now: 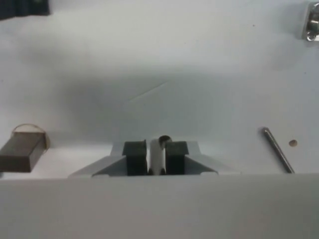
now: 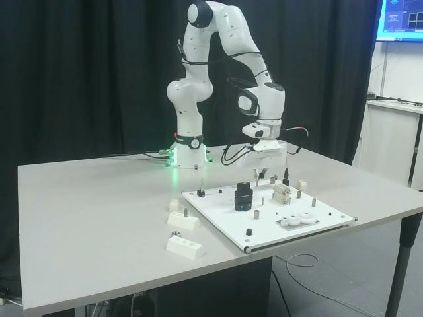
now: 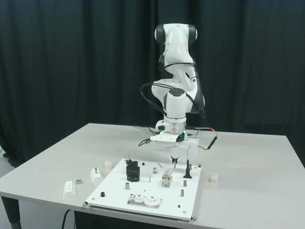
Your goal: Insert round peg 2.
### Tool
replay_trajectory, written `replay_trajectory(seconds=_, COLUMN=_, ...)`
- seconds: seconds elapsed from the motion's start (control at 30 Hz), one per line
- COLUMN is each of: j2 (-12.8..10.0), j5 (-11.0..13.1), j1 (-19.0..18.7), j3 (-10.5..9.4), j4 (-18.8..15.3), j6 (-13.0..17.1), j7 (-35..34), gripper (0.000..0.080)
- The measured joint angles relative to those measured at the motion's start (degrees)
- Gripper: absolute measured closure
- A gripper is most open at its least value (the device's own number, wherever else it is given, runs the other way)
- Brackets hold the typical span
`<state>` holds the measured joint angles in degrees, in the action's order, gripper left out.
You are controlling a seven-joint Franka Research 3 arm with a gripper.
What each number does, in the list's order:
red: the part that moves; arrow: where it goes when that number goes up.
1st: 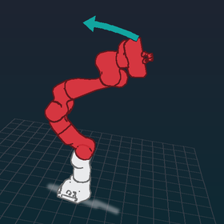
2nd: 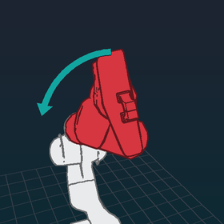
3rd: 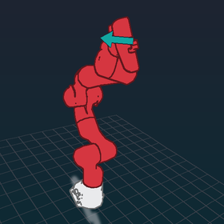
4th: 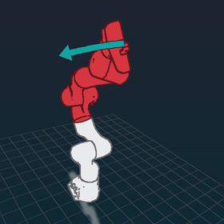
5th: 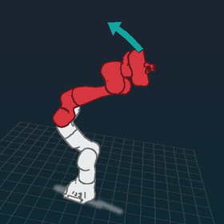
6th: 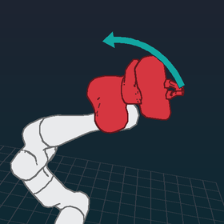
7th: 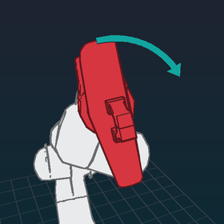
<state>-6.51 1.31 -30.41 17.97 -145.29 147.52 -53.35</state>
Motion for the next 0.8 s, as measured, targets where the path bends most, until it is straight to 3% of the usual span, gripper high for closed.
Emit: replay_trajectory(seconds=0.8, j2=-0.1, j5=-0.2, j1=1.5, j3=0.04, j4=0.1, j6=0.9, j7=0.1, gripper=0.0728)
